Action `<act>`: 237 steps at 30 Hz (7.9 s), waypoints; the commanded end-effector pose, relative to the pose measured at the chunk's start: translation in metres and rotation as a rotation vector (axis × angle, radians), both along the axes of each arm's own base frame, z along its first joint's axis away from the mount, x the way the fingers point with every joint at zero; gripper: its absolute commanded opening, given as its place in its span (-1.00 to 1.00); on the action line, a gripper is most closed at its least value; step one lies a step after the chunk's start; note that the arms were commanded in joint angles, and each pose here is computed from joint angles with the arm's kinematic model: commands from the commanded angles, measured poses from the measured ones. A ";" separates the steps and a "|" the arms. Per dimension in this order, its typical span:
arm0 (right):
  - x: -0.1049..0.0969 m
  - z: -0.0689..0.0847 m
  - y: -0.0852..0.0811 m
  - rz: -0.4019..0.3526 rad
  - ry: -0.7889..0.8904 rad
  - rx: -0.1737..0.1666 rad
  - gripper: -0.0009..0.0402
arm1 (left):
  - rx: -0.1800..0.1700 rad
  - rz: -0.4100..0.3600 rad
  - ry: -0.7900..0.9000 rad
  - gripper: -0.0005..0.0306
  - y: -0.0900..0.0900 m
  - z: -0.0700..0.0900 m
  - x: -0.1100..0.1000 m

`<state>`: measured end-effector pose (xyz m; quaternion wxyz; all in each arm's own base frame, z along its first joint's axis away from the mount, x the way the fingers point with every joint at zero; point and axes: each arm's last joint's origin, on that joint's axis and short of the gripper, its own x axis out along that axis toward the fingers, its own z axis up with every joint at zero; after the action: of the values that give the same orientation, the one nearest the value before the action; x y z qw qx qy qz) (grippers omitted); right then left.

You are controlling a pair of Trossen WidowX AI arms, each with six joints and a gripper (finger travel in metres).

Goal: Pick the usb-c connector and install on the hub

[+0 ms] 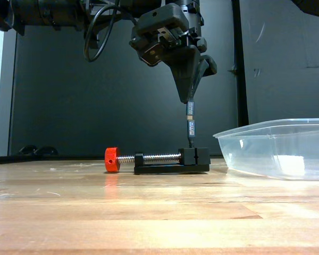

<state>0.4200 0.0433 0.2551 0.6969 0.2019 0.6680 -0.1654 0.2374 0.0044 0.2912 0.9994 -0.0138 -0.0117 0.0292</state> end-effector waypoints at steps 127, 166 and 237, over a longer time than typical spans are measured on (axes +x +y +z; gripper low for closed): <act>-0.076 0.029 -0.003 0.462 -0.208 -0.035 -0.10 | 0.000 0.000 0.000 -0.96 0.000 0.000 0.000; -0.170 0.090 -0.023 0.440 -0.988 -0.322 -0.77 | 0.000 0.000 0.000 -0.96 0.000 0.000 0.000; -0.226 0.048 -0.053 0.251 -1.506 -0.420 -0.96 | 0.000 0.000 0.000 -0.96 0.000 0.000 0.000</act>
<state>0.1939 -0.0097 0.3026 0.9983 0.0474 -0.0096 -0.0312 0.2375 0.0044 0.2911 0.9994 -0.0136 -0.0116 0.0292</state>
